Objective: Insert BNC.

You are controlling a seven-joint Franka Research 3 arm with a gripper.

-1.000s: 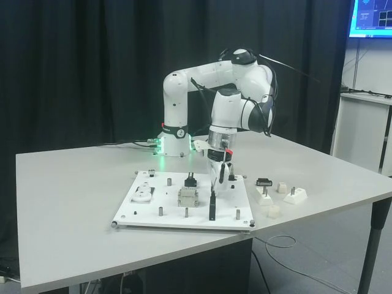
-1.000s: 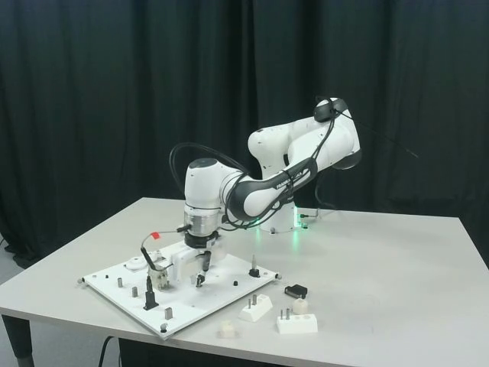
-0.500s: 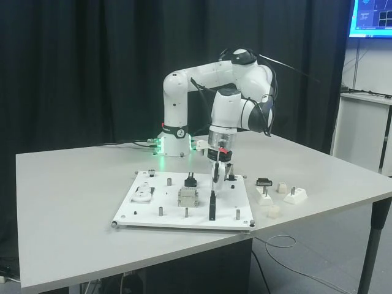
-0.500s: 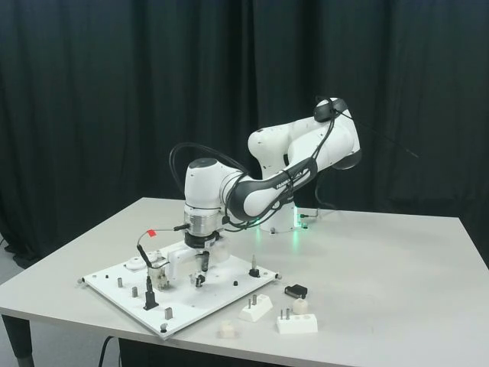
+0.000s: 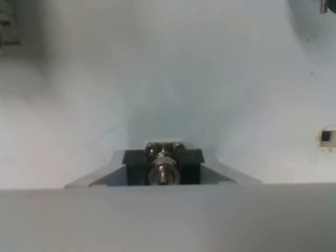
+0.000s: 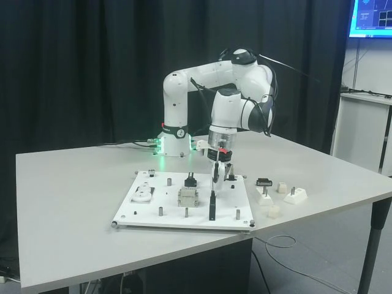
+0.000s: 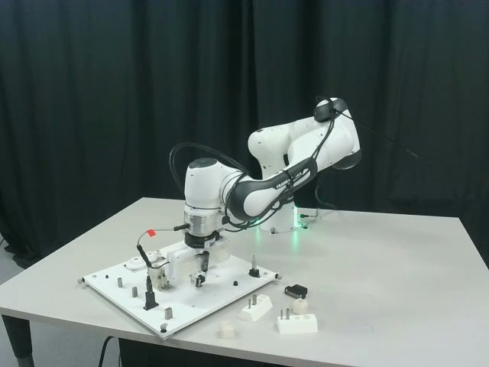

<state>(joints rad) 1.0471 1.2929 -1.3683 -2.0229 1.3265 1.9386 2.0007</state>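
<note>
From my remote station I see a robotics lab: black curtains [image 7: 114, 99] wall off a grey table [image 6: 67, 202] bearing a bolted white arm [image 7: 267, 180], a white test board [image 6: 184, 205] of connectors, and a wall screen [image 6: 372, 18] nearby.

A white seven-joint arm [image 7: 260, 183] with rounded housings and black joint bands, black cable [image 7: 183, 153] looped along its forearm, rises from a base [image 6: 173, 146] lit green on the grey table [image 6: 67, 184].
</note>
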